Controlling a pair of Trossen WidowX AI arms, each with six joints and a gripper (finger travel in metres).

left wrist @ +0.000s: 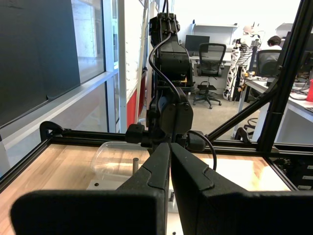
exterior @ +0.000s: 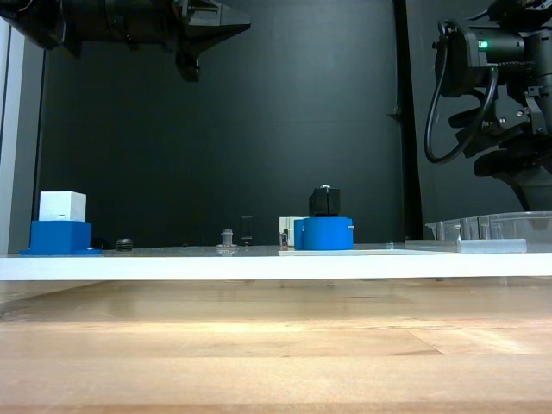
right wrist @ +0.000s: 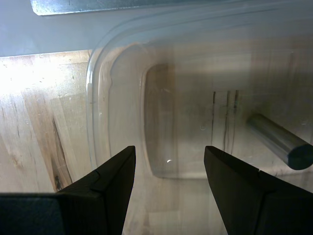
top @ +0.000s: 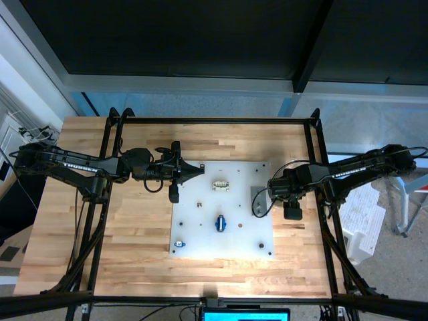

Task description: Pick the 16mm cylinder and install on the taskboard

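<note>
Right hand, fingers spread, over clear tray beside taskboard's right edge, grey cylinder blurred inside; left hand closed above its far left corner.

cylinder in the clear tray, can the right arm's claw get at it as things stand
Probably yes: the right claw hangs open over the lidless tray, cylinder bare just aside. The left claw, shut, is away above the taskboard.

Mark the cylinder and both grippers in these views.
cylinder (right wrist: 276, 140): right wrist view, on its grey side; it lies in the clear tray (right wrist: 92, 83).
right gripper (right wrist: 168, 154): right wrist view, midway between open fingertips, above the tray.
left gripper (left wrist: 170, 146): left wrist view, where the shut fingertips meet, high over the taskboard (top: 247, 234).
</note>
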